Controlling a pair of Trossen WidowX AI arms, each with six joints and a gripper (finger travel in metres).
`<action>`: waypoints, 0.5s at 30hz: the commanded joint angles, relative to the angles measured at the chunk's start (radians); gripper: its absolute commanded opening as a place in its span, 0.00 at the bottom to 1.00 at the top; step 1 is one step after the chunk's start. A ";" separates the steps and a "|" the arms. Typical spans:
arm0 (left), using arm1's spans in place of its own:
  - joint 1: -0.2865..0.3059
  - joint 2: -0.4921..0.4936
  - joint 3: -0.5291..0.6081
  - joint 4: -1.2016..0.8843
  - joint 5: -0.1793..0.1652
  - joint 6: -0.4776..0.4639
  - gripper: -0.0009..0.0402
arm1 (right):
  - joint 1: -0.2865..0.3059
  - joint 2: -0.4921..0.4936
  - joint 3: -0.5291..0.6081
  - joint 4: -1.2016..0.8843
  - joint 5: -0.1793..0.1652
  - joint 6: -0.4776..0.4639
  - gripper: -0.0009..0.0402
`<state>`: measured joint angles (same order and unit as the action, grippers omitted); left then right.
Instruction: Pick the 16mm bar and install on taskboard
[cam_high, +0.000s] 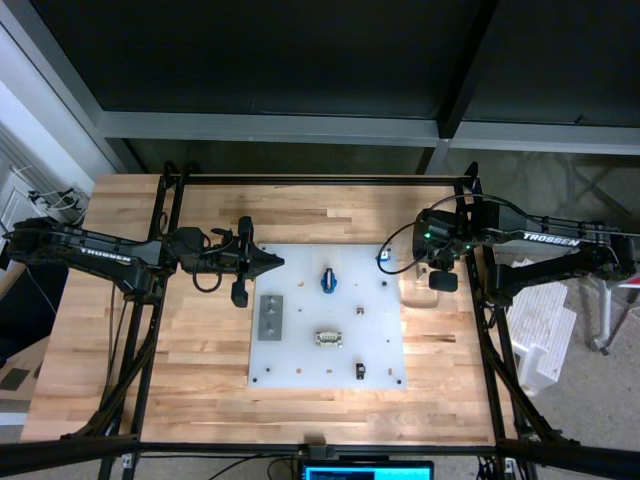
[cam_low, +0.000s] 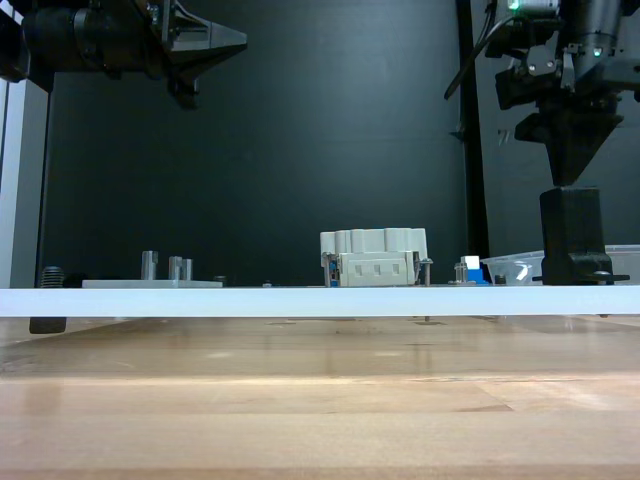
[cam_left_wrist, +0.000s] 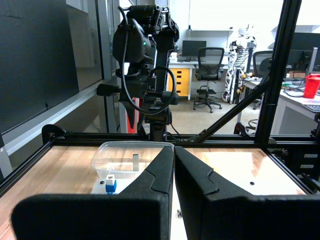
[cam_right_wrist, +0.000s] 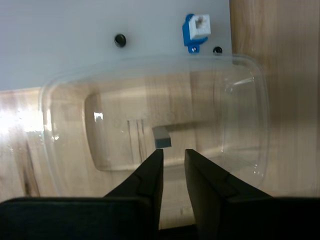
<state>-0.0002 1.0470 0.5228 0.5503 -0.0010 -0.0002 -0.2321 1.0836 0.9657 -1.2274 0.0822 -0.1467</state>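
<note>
16mm bar (cam_right_wrist: 161, 136): a small grey piece standing upright inside the clear plastic tray (cam_right_wrist: 254, 107), near the middle of its floor. It is not on the taskboard (cam_high: 300, 362). The left wrist view shows it as a short post (cam_left_wrist: 135, 161) in the tray.

Tray: sits on the wooden table (cam_high: 120, 330), just beside the taskboard's right edge at its far corner. A blue-and-white fitting (cam_right_wrist: 196, 27) on that corner of the board is close to the tray rim.

Right gripper (cam_right_wrist: 173, 152): points straight down over the tray. The fingers are a narrow gap apart with bare tray floor between them, and they hold nothing. In the wrist view the bar shows just past the fingertips and clear of both. In the low view one finger (cam_low: 572, 240) reaches down to about the height of the tray rim. I cannot tell whether the tips are inside the rim.

Left gripper (cam_high: 275, 262): held level and high, just over the board's far left edge, pointing inward. The fingers are closed to a hairline slit and are empty.

Taskboard: a white plate flat on the table between the arms. It carries a grey metal block (cam_high: 271, 316) on the left, a blue fitting (cam_high: 329, 281) near the far middle, and a beige connector (cam_high: 328, 340) near the centre.
</note>
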 joint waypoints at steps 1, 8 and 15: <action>0.000 0.000 0.000 0.000 0.000 0.000 0.02 | -0.012 0.000 -0.028 0.002 -0.003 -0.034 0.23; 0.000 0.000 0.000 0.000 0.000 0.000 0.02 | -0.041 0.000 -0.113 0.069 0.002 -0.072 0.33; 0.000 0.000 0.000 0.000 0.000 0.000 0.02 | -0.043 0.001 -0.181 0.140 0.003 -0.073 0.41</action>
<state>-0.0002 1.0470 0.5224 0.5503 -0.0006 -0.0002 -0.2760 1.0840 0.7956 -1.1000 0.0849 -0.2195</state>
